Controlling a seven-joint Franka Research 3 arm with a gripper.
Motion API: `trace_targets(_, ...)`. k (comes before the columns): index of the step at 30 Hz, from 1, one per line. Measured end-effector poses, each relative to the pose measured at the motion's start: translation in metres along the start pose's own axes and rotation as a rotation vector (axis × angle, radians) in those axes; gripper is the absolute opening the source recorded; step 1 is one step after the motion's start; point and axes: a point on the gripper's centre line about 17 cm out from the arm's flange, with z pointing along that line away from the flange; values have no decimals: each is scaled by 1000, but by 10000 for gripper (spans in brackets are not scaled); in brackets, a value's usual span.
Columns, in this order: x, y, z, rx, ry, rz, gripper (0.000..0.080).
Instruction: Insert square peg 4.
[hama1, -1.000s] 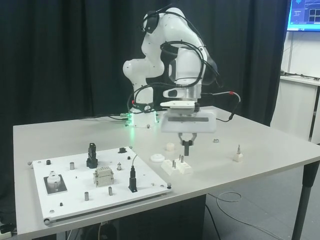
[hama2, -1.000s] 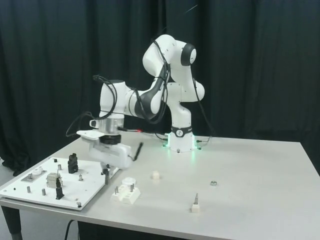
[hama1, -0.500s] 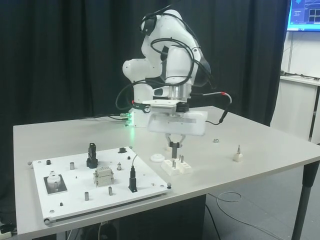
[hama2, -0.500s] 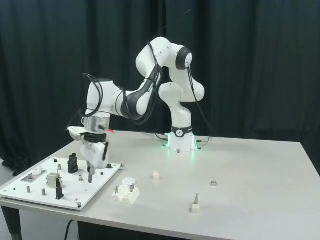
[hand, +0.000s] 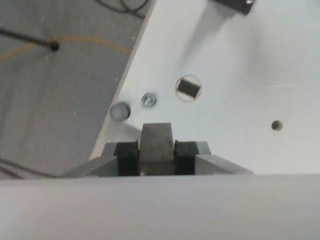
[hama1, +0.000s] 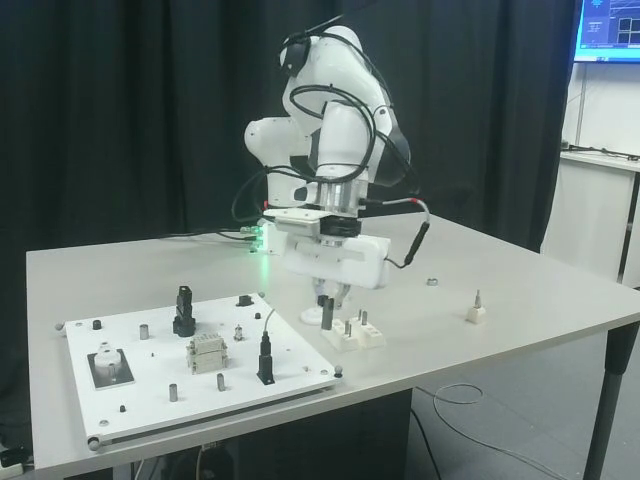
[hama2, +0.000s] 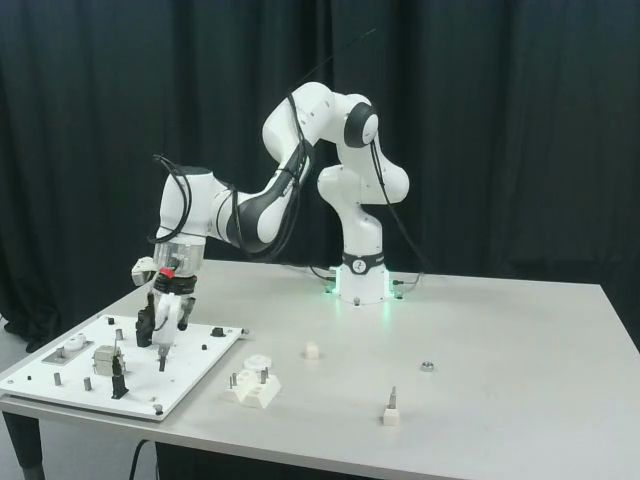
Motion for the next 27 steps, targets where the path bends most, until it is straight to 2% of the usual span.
trace_targets(9,15,15,15,-56,51,129,151)
trace_targets(13,20,24,20,-77,64,164,151)
trace_targets(23,26,40,25,-107,30,237,151)
trace_targets(27,30,41,24,-107,15,250,151)
